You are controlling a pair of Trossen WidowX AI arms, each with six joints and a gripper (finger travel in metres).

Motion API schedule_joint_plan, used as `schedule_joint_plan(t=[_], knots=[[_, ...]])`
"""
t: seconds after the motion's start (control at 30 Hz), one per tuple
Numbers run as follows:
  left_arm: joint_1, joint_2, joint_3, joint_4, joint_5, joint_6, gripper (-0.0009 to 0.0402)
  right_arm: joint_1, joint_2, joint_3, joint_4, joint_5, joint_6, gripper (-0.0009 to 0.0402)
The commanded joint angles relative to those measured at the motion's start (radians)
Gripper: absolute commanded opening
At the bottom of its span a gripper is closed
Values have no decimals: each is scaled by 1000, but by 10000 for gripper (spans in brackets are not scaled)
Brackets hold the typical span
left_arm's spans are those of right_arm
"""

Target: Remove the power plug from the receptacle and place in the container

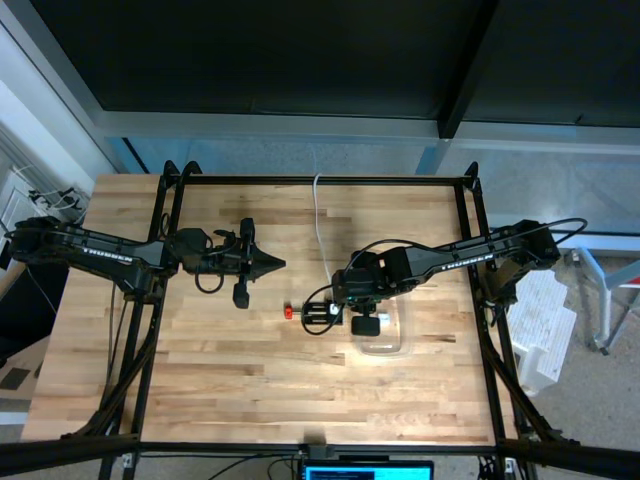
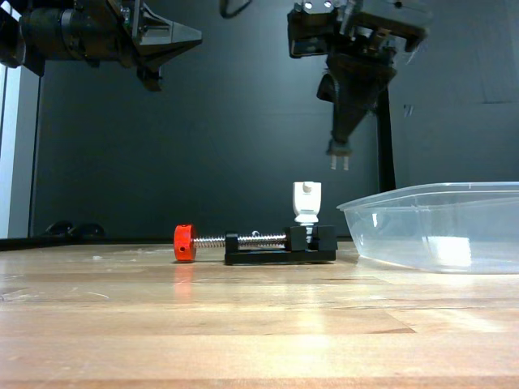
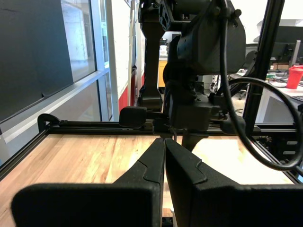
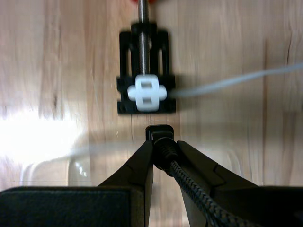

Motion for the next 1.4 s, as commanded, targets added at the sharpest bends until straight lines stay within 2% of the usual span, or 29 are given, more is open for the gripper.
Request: schedule_joint_plan(t=[0.03, 0.5, 0.63, 0.87, 1.4], knots=[[0, 0, 0, 1, 0, 0, 0, 0, -21, -19, -18, 0, 0, 0], [0, 0, 0, 0, 0, 0, 0, 3, -151, -291, 59, 10, 16, 0], [0, 0, 0, 0, 0, 0, 0, 3, -161, -347, 84, 56, 31, 0], [0, 0, 0, 0, 0, 0, 0, 16, -162, -381, 122, 61, 52, 5], [0, 0, 0, 0, 0, 0, 0, 29, -162, -380, 139, 61, 84, 187]])
